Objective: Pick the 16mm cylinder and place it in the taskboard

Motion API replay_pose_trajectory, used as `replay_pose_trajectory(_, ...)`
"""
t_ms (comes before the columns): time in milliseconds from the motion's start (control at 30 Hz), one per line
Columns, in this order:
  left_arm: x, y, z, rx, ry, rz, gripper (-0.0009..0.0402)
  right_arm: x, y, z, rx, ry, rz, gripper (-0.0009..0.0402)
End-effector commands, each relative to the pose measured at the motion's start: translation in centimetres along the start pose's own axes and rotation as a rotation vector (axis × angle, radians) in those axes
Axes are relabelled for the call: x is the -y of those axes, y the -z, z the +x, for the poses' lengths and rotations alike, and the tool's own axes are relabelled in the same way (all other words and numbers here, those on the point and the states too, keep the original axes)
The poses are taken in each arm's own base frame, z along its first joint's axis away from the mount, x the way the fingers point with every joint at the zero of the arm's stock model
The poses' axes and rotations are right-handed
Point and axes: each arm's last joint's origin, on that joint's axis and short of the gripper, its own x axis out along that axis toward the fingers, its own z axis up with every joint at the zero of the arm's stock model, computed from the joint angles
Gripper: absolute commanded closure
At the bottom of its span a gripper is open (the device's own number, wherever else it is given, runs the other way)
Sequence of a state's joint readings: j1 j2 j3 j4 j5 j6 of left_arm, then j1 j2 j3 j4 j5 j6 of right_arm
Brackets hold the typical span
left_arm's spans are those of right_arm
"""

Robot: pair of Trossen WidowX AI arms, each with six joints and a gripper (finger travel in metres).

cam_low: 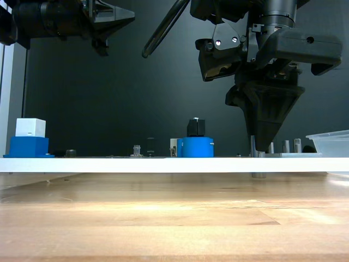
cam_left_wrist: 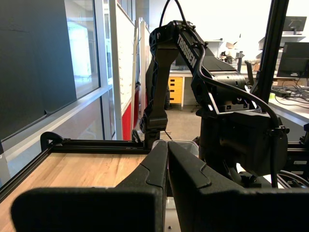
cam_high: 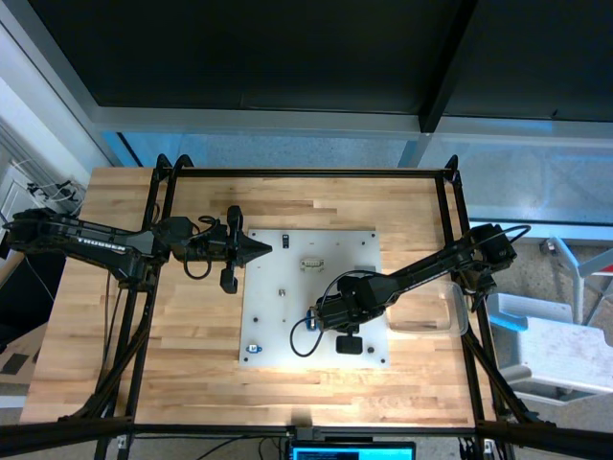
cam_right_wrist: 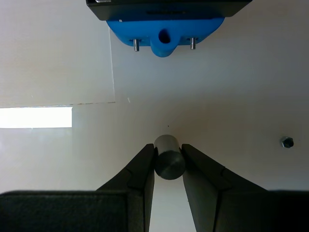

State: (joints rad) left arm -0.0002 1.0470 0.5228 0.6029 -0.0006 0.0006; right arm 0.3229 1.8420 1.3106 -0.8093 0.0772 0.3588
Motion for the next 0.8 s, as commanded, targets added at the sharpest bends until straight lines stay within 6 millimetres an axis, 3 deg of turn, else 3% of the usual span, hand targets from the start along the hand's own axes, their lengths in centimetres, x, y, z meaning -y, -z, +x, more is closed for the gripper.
replay_pose_trajectory(33, 0.0, 0.01, 0.01, 0.0, 0.0, 0.0, 0.0393, -0.01, -0.02, -0.01, 0.001, -0.001, -0.001, 0.0373)
replay_pose_trajectory(433, 0.0, 0.01, 0.01, 0.0, 0.0, 0.0, 0.0393, -0.03, -0.02, -0.01, 0.002, -0.004, -0.001, 0.0369)
replay_pose_trajectory(800, 0.0, 0.01, 0.01, 0.0, 0.0, 0.0, 0.0393, -0.04, -0.1, -0.17, 0.001, -0.003, 0.002, 0.0256)
